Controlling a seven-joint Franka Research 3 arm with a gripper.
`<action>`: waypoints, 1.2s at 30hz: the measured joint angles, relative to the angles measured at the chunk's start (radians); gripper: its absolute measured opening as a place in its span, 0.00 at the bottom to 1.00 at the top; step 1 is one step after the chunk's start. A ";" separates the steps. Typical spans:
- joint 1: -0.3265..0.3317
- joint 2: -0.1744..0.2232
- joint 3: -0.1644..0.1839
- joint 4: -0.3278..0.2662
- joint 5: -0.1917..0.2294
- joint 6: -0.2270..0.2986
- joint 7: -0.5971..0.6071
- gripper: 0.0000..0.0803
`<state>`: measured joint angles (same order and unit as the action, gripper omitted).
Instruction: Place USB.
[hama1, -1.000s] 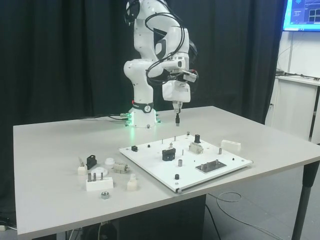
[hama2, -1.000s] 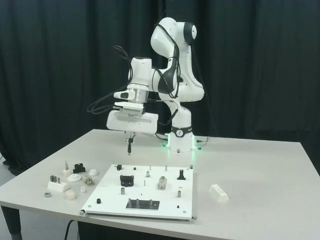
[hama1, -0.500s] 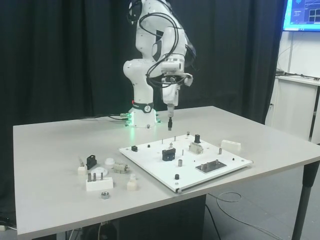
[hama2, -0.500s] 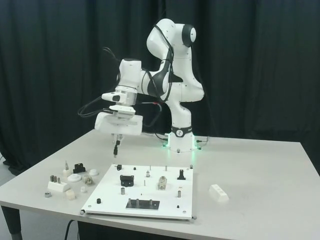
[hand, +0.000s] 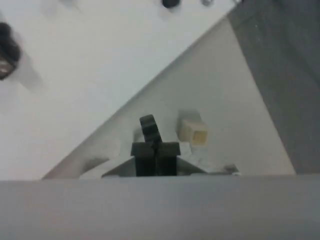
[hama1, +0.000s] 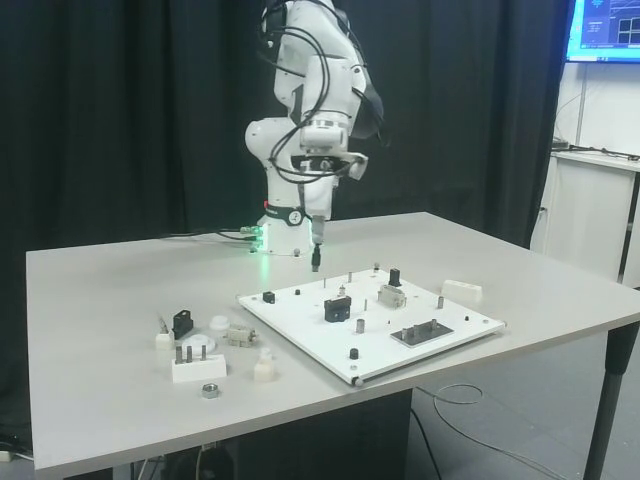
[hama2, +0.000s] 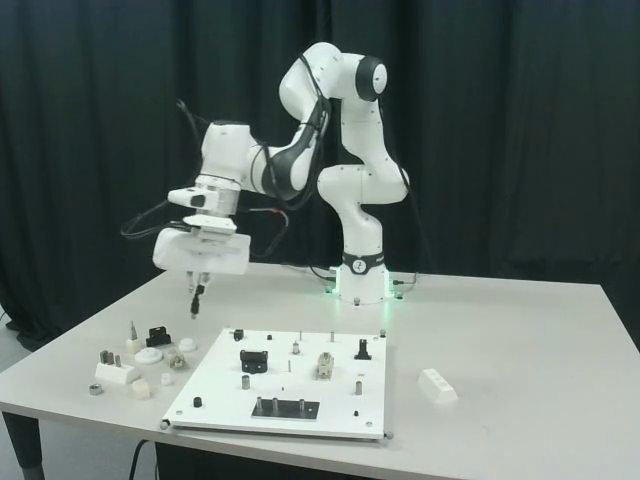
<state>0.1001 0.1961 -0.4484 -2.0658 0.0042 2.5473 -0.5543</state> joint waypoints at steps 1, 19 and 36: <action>-0.007 0.009 0.000 0.010 0.006 -0.002 -0.002 0.01; -0.103 0.181 0.000 0.223 0.111 -0.119 -0.186 0.01; -0.179 0.352 0.000 0.398 0.290 -0.184 -0.183 0.01</action>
<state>-0.0790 0.5481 -0.4481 -1.6673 0.2939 2.3629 -0.7377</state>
